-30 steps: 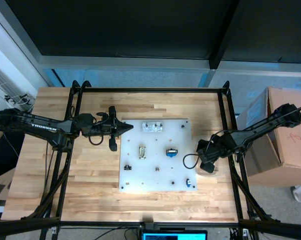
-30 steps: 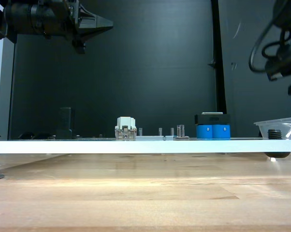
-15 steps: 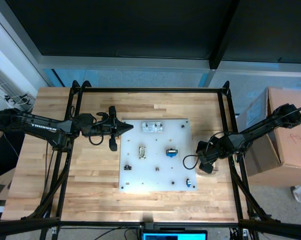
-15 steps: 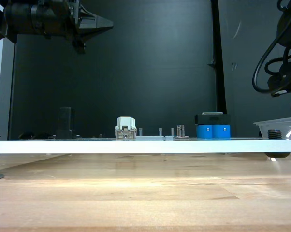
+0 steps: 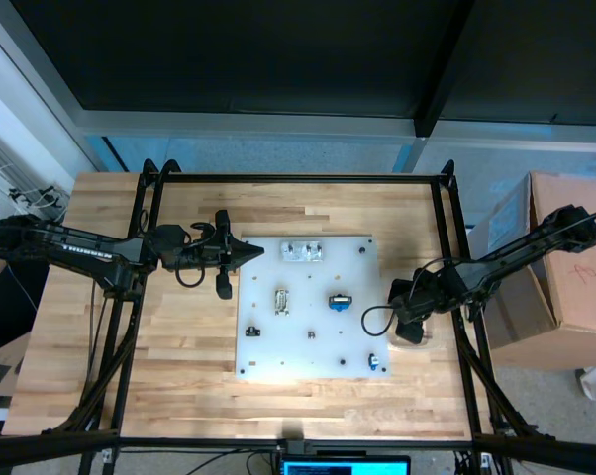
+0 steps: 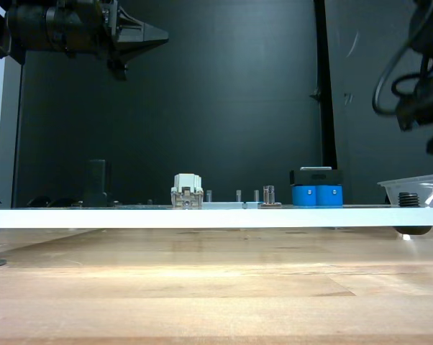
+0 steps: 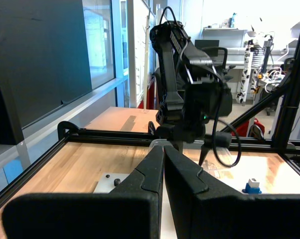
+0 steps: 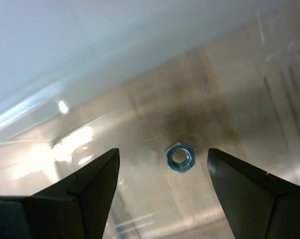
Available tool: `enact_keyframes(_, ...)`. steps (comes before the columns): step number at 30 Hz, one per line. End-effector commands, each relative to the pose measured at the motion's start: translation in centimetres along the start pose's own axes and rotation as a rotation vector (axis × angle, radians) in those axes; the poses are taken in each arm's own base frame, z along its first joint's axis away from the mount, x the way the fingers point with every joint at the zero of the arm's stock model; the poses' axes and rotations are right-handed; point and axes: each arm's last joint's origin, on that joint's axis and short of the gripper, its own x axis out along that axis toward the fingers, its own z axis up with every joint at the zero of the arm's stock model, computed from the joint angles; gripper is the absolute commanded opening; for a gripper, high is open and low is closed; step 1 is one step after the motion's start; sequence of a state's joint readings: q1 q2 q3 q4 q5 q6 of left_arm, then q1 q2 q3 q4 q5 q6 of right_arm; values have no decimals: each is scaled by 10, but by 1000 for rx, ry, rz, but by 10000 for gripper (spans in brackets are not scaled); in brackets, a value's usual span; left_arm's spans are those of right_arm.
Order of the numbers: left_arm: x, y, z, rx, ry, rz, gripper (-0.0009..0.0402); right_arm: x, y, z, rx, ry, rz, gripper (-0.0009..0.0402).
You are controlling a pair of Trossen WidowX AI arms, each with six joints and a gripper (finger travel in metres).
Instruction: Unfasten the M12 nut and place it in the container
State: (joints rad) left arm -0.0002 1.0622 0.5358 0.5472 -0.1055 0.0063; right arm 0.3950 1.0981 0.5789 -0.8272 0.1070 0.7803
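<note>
The small silver nut lies flat and free on the floor of the clear container. My right gripper hangs open straight above it, fingers apart on either side and touching nothing. In the high view the right gripper is over the container, just off the board's right edge. The black stud shows bare ribs with no nut on it. My left gripper is shut on nothing and held high over the board's far left corner.
The white board carries a grey connector, a blue block and a silver post. A cardboard box stands beyond the right frame rail. Black frame rails surround the table.
The right gripper dipped slightly over the container and rose again. The left arm has not moved.
</note>
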Motion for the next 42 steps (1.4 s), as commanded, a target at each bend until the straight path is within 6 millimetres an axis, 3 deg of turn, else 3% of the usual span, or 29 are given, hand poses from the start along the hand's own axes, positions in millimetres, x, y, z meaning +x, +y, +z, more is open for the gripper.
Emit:
enact_keyframes(1,0,0,0,0,-1,0,0,-21,2,9,-57,-26,10,260)
enact_keyframes(8,0,0,0,0,-1,0,0,-69,0,40,-167,-181,50,240)
enact_keyframes(14,0,0,0,0,-1,0,0,-96,-8,65,-285,-337,59,202)
enact_keyframes(19,0,0,0,0,0,0,0,-116,-16,85,-346,-582,78,151)
enact_keyframes(23,0,0,0,0,-1,0,0,-125,-29,98,-314,-785,70,87)
enact_keyframes(27,0,0,0,0,-1,0,0,-126,-38,109,-313,-912,210,-3)
enact_keyframes(42,0,0,0,0,-1,0,0,-90,-40,109,-248,-1271,242,0)
